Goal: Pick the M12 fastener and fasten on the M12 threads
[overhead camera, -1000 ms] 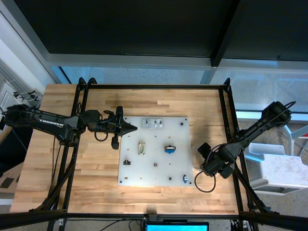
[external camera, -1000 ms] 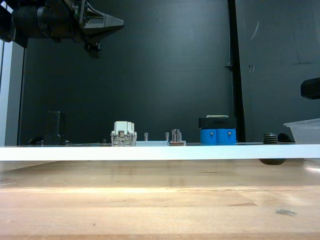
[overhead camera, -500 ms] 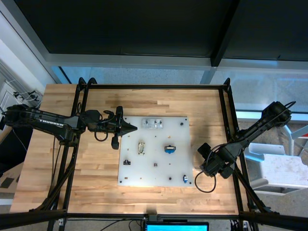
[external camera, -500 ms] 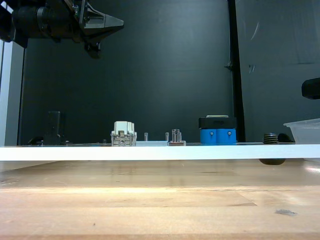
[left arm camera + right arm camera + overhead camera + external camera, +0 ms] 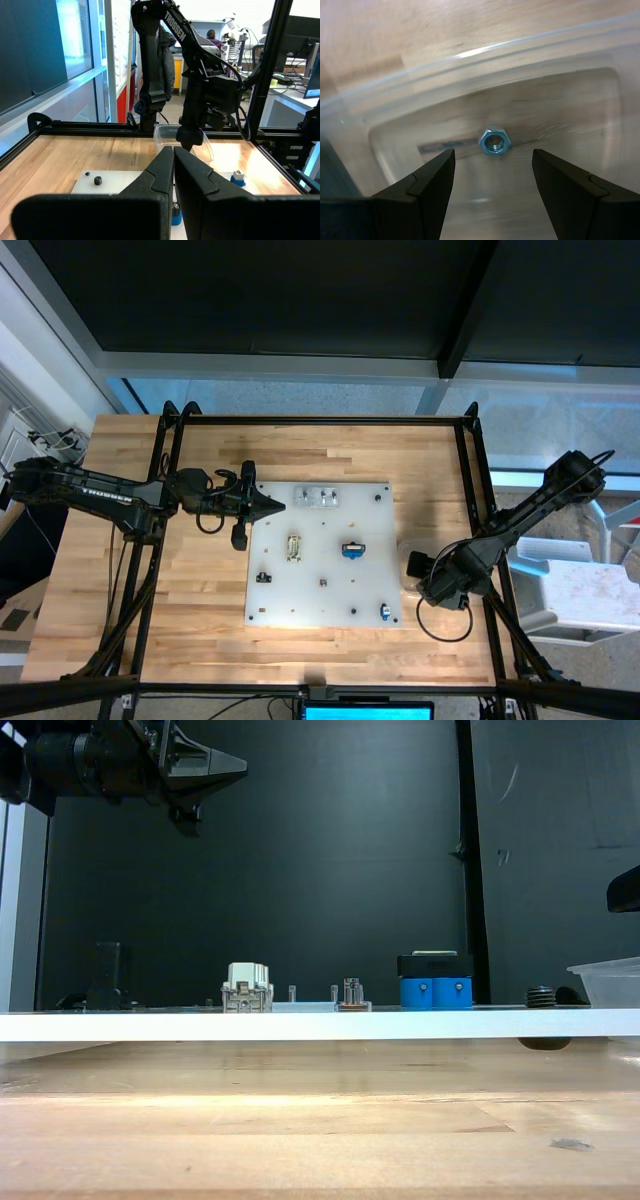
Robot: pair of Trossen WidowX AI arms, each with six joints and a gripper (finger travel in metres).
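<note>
The M12 nut [image 5: 494, 141], small, silver and hexagonal, lies flat on the floor of the clear tray [image 5: 580, 95]. My right gripper [image 5: 493, 156] hangs open just above it, one finger on each side and neither touching it. From above, the right gripper [image 5: 422, 570] points down over the tray [image 5: 408, 562] off the board's right edge. The black ribbed stud [image 5: 541, 997] stands bare on the white board [image 5: 300, 1023]. My left gripper [image 5: 268, 505] is shut and empty, held high over the board's left edge [image 5: 215, 762].
A blue connector block [image 5: 435, 991], a grey connector [image 5: 247, 991] and small posts [image 5: 351, 994] stand on the board [image 5: 320, 540]. The tray's rim [image 5: 605, 978] shows at the right. Black frame rails run around the wooden table [image 5: 200, 620].
My right gripper has turned and shifted left over the tray, and it has risen slightly in the low view. The left arm has not moved.
</note>
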